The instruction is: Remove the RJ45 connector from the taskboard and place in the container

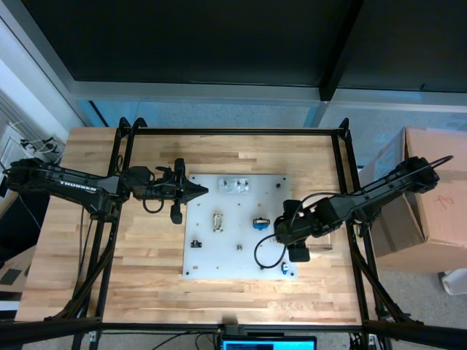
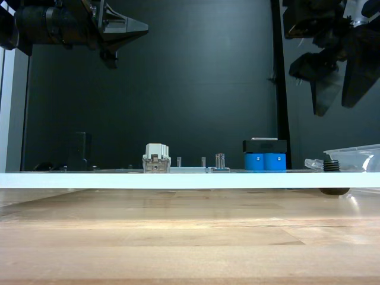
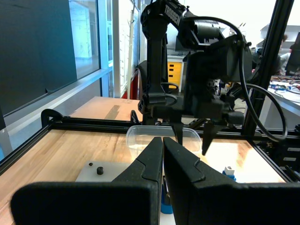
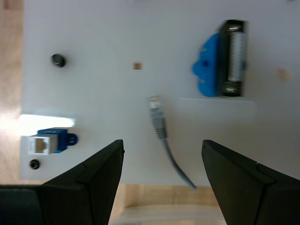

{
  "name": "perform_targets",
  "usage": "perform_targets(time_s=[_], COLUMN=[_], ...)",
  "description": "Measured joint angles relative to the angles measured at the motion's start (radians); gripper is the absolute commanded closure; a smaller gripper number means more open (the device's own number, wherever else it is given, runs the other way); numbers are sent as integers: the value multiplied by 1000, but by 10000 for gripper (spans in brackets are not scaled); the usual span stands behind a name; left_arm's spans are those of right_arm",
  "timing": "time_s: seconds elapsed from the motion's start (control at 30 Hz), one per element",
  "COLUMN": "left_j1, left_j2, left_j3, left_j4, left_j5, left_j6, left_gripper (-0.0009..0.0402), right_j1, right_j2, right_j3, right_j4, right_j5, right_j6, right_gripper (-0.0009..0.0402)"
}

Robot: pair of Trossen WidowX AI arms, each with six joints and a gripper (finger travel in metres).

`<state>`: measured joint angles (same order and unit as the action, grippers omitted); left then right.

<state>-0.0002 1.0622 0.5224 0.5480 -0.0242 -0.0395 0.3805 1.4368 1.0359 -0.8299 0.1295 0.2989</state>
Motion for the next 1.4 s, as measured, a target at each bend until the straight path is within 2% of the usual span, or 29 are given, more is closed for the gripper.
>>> perform_targets(time_s=[0.07, 0.17, 0.63, 1.07, 1.23, 1.4], left_j1=[0, 0, 0, 0, 0, 0], left_j2=[0, 0, 0, 0, 0, 0], left_j3=[0, 0, 0, 0, 0, 0], left_j4=[0, 0, 0, 0, 0, 0], left_j5=[0, 0, 0, 0, 0, 0], left_j6=[0, 0, 0, 0, 0, 0], left_gripper=[393, 393, 393, 393, 393, 393], right_j1=[-10, -25, -39, -45, -48, -53], right_j2=[24, 59, 181, 230, 240, 242], right_j3=[0, 0, 0, 0, 0, 1], right_j4=[12, 19, 100, 128, 135, 139], right_j5=[-29, -43, -47, -46, -53, -57], right_j6=[-18, -45, -100, -116, -126, -130], right_gripper=[162, 162, 162, 164, 189, 232])
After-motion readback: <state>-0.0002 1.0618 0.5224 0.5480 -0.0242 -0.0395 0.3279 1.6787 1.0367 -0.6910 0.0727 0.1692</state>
